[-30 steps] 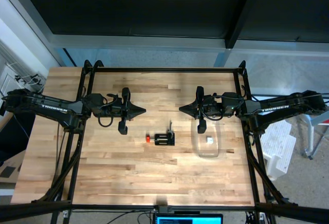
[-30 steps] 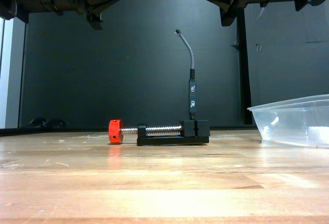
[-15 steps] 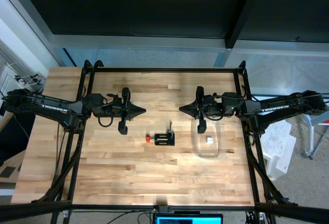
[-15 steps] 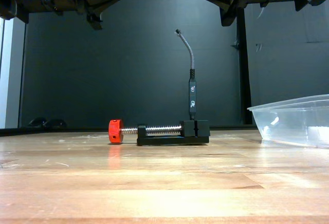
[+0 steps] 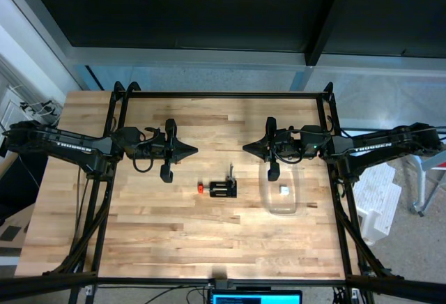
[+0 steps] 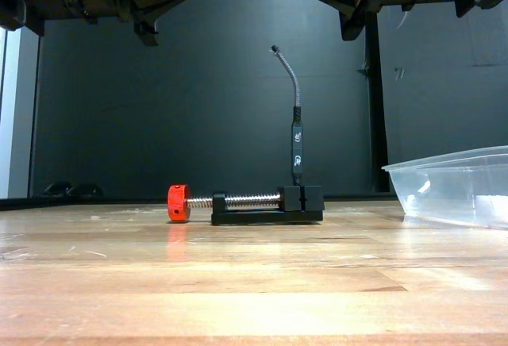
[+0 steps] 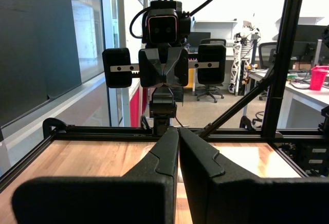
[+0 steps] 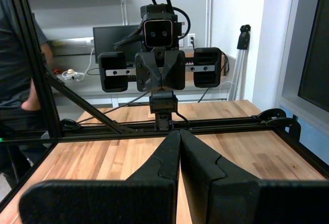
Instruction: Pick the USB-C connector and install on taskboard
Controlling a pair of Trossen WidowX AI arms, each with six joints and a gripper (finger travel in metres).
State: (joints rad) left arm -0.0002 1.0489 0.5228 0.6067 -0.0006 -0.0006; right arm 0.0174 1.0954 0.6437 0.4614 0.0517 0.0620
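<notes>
In the high view the taskboard (image 5: 221, 190) lies on the table (image 5: 153, 234), with its orange-red knob (image 5: 200, 188) toward the left arm. The USB-C connector (image 5: 231, 173) sits on the taskboard, at the end opposite the knob. The left end effector (image 5: 194, 150) hangs behind the taskboard to its left, and the right end effector (image 5: 246, 148) behind it to its right. A clear tray (image 5: 275, 204) holding a small white piece (image 5: 283, 190) lies near the taskboard, on its right.

In the low view the USB-C connector (image 6: 296, 151) rises upright out of the taskboard (image 6: 266, 203), and its thin stalk bends at the top. Both end effectors are high above the taskboard.

In the left wrist view the fingers (image 7: 162, 157) are pressed together and hold nothing.

In the right wrist view the fingers (image 8: 167, 158) are also pressed together and empty.
</notes>
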